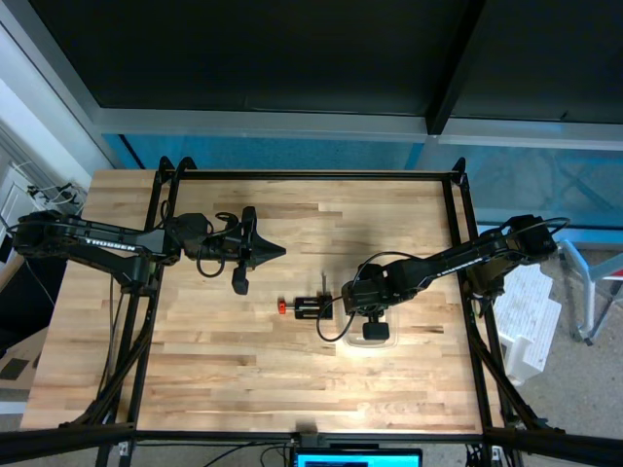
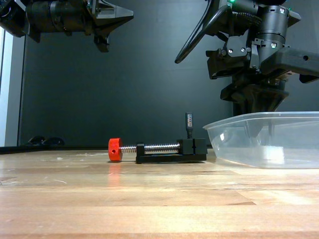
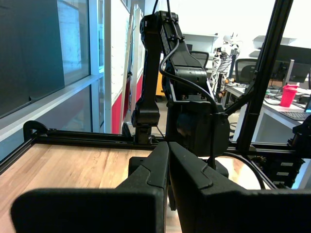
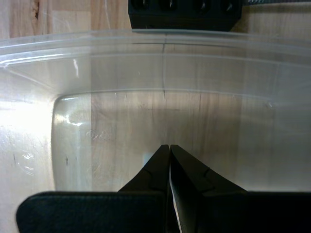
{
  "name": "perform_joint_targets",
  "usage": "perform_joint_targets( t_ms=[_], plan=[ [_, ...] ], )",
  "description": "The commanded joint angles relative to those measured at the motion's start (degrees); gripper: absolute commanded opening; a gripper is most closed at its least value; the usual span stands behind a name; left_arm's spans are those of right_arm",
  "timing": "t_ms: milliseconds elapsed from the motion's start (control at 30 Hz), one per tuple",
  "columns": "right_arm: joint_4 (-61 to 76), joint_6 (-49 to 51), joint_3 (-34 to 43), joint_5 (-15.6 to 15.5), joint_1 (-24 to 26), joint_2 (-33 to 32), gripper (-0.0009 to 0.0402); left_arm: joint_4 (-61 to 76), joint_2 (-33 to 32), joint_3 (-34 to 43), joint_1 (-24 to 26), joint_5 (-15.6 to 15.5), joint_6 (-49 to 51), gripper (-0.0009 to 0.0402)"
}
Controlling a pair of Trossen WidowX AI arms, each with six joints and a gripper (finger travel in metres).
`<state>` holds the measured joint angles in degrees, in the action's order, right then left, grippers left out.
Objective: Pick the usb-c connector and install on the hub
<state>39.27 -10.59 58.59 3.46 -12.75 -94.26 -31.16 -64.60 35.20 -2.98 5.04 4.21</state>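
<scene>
Tray (image 2: 259,119) under right gripper (image 4: 169,146); dark upright connector (image 2: 188,120) in vise (image 2: 169,158); left gripper (image 3: 168,143) aloft.

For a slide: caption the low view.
Left gripper shut, high; right gripper shut at tub; dark part, maybe connector, upright in vise.

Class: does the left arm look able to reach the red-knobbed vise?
Probably yes: the left gripper, shut, hangs high left of the vise, nothing between them; the right gripper, shut, is over the tray. Where the usb-c connector is, I cannot tell.
</scene>
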Motion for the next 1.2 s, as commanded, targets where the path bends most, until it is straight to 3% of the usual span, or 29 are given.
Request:
perform_joint_targets(
  t_ms=[33, 1200],
  plan=[
    [-0.2, 0.1, 0.0, 0.1, 0.0, 0.0, 0.0000, 0.0, 0.0, 0.0, 0.0, 0.0, 0.0, 0.0000],
    [-0.5, 0.1, 0.0, 0.0, 0.0, 0.0, 0.0000, 0.0, 0.0, 0.0, 0.0, 0.0, 0.0, 0.0000]
  ],
)
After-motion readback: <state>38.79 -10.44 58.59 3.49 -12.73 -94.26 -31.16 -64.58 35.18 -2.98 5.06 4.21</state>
